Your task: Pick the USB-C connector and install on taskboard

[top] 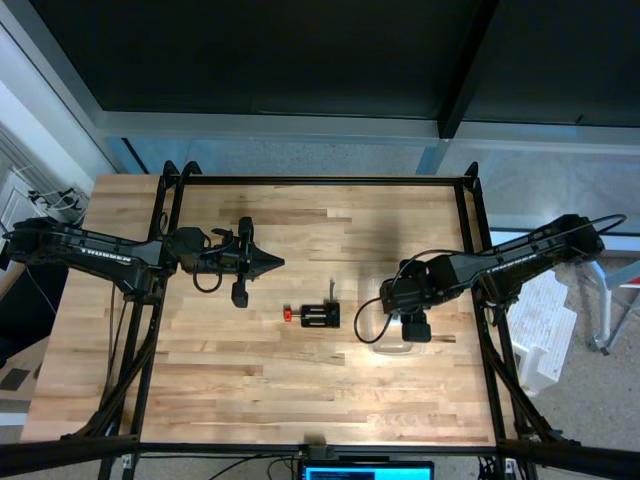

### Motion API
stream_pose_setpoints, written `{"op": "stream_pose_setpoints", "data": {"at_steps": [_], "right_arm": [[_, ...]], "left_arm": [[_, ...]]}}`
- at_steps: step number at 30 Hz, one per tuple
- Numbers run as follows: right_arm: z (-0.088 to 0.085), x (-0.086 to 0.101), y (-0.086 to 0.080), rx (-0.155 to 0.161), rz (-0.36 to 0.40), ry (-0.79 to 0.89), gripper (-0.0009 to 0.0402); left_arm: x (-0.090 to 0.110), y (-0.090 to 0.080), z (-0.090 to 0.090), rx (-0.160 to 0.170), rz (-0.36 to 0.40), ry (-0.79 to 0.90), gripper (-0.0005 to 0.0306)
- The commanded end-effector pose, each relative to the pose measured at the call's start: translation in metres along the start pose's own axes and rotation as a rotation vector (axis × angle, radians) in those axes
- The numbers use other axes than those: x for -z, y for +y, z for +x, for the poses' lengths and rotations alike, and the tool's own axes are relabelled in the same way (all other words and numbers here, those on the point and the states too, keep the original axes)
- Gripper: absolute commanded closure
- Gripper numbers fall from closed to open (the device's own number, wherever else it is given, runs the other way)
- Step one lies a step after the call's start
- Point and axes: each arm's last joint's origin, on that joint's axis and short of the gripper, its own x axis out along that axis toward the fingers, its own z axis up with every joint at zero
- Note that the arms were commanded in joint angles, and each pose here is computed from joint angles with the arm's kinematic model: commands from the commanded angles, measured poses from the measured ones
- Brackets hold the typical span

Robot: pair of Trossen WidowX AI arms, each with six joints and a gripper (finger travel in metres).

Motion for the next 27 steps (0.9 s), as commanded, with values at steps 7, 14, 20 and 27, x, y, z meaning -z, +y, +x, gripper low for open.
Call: {"op": "stream_pose_setpoints", "data": {"at_steps": [7, 14, 20, 27], "right_arm": [[0.013, 0.002, 0.0, -0.003, 0.0, -0.014, 0.022], [0.022, 0.005, 0.001, -0.007, 0.004, -0.026, 0.022], [0.028, 0.005, 0.002, -0.005, 0.001, -0.022, 0.0223], [0.036, 0.002, 0.003, -0.004, -0.011, -0.018, 0.0238]], "left_arm": [[0.0, 0.0, 0.0, 0.0, 0.0, 0.0, 0.03], [0.0, 0.0, 0.0, 0.0, 0.0, 0.0, 0.03], [0.0, 0.0, 0.0, 0.0, 0.0, 0.0, 0.03], [0.0, 0.0, 0.0, 0.0, 0.0, 0.0, 0.03]]}}
